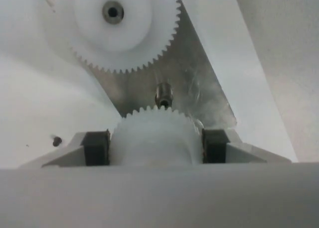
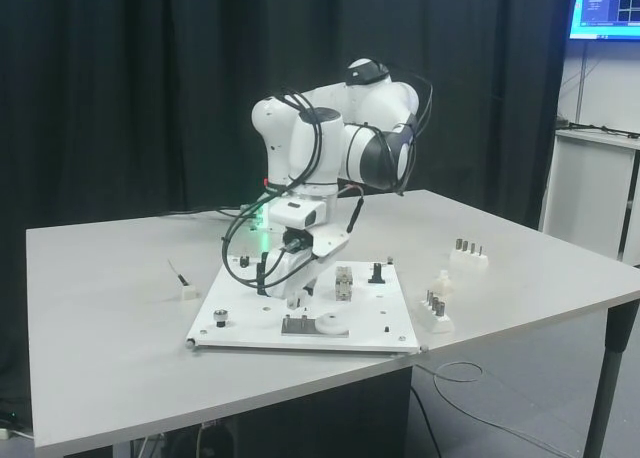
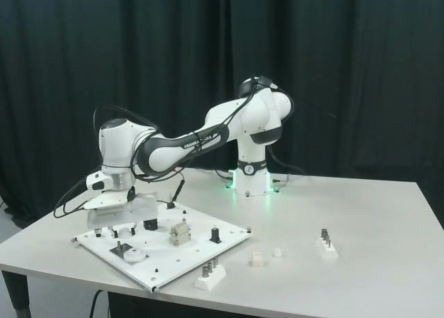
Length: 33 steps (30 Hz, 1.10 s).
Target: Insert medium gear.
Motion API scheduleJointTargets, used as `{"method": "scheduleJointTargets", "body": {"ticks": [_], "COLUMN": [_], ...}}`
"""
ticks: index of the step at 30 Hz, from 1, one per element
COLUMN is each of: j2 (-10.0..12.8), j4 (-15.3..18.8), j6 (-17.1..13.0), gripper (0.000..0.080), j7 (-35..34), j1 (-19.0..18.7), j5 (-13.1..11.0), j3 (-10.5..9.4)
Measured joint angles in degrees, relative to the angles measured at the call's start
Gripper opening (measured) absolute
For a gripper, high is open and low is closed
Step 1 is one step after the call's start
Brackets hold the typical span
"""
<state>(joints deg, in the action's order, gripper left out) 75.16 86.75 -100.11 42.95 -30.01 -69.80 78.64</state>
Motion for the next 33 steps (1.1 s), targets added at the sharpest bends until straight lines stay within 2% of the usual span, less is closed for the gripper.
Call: {"method": "scheduleJointTargets", "body": {"ticks": [13, 33], "j2": [0.0, 0.0], "j4": [-0.1, -1.4], "j6": [-1.9, -2.1], "gripper": [0.0396, 0.0396], "j7": [-0.1, -1.5], "j1": [0.6, 1.4], "j5": [-0.9, -1.6], "j3": [-1.62, -2.78]}}
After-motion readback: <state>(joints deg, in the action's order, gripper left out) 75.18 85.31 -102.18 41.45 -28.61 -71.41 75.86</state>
